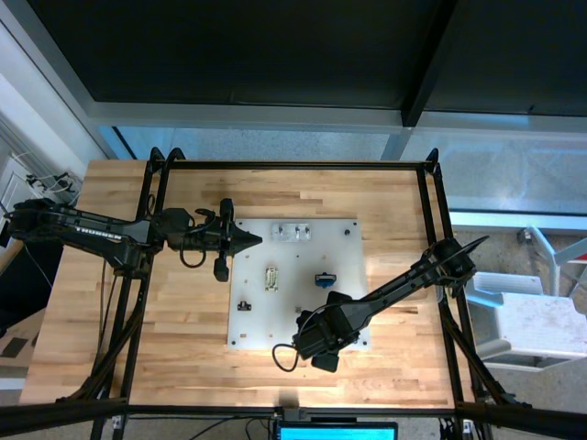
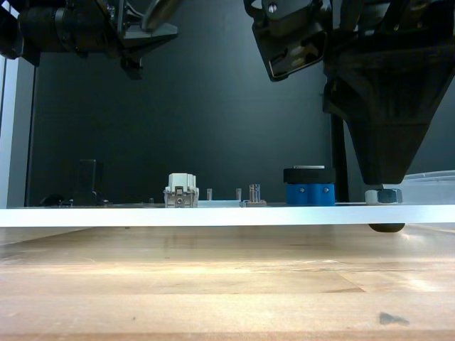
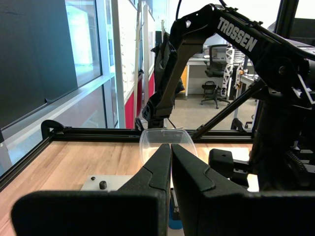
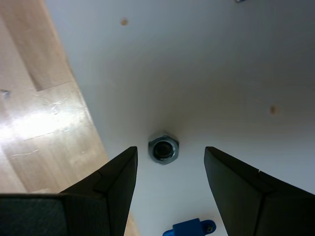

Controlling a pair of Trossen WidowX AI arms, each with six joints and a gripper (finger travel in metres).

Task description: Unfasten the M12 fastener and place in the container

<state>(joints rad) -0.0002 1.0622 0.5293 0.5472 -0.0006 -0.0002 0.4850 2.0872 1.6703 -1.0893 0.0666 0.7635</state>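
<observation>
- right gripper (image 4: 170, 151) — fingers wide apart, low over white board (image 4: 221, 73), either side of M12 fastener (image 4: 163, 147), not touching it
- M12 fastener on its stud, near board's near right edge
- container (image 2: 434, 186) behind it
- left gripper (image 3: 171, 164) — fingers together, raised by board's far left edge

Bare white board (image 4: 206, 73) around the nut (image 4: 163, 147)

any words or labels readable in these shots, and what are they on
"TROSSEN": on the right arm, left wrist view.
Lettering on the left arm, high view: too small to read.
Text on the screen: too small to read.
Nothing else legible. The left gripper is shut over the board; the right gripper is open over the nut.
</observation>
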